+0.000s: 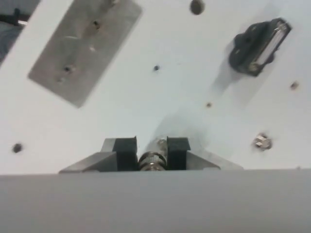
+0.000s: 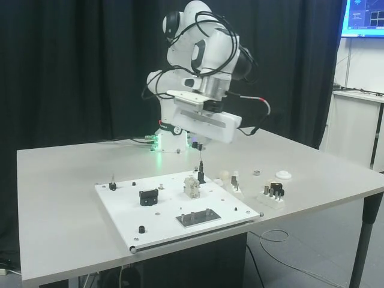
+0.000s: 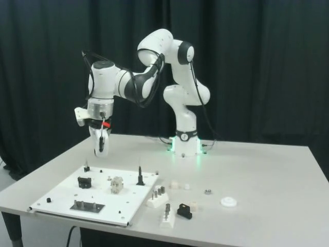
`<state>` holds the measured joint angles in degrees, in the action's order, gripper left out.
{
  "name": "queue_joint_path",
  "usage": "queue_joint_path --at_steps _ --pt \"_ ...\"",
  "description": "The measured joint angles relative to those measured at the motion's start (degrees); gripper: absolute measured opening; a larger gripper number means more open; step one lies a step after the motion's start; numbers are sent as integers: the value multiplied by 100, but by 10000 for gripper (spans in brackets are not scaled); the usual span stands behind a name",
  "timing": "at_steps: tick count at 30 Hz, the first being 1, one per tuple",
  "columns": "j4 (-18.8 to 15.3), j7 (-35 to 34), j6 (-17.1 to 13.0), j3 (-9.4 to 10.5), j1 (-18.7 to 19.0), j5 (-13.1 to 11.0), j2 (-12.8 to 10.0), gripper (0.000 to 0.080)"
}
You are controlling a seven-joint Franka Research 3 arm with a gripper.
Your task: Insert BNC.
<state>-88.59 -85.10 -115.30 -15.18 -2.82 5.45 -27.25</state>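
Here, gripper (image 1: 152,154) raised well above the white board (image 2: 162,219), fingers (image 1: 127,151) closed to a narrow gap on a BNC plug (image 1: 152,161) — plug clamped between the black pads, metal barrel showing between them in the wrist view; in the second room view, gripper (image 3: 101,145) hanging over the board's far left part, clear of everything on it.

On the board (image 3: 61,198): a black connector (image 1: 259,46) seen below the gripper in the wrist view, same part at (image 2: 148,196) and (image 3: 84,182); a grey metal plate (image 1: 85,46) with pegs, lying near the board's front edge at (image 2: 197,217) and (image 3: 87,206); a small pale block (image 2: 191,185) near the middle, also at (image 3: 116,184); a thin black post (image 2: 201,174) standing upright beside it, also at (image 3: 140,177); scattered screws and holes across the white face.

Off the board, on the grey surface (image 3: 267,170): a white holder (image 2: 272,195) with dark pegs, a second small white holder (image 2: 235,182) just beside the board's right edge, a white disc (image 2: 283,174); arm base (image 3: 186,139) bolted toward the back, green light at its foot; black curtain behind.
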Motion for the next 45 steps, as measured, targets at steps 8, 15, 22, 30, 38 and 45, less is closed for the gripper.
queue_joint_path --at_steps 8,15,22,30,38,45 --pt "-156 658 32 -205 -30 -88 65 126" --pt "-424 969 -9 -330 -45 -182 205 126" --pt "-724 1128 -104 -490 -45 -276 354 126" --pt "-1147 1372 -361 -642 -45 -287 542 126" --pt "-1640 1605 -764 -771 -45 -290 737 126" --pt "-2066 1603 -1088 -964 -45 -531 859 126"
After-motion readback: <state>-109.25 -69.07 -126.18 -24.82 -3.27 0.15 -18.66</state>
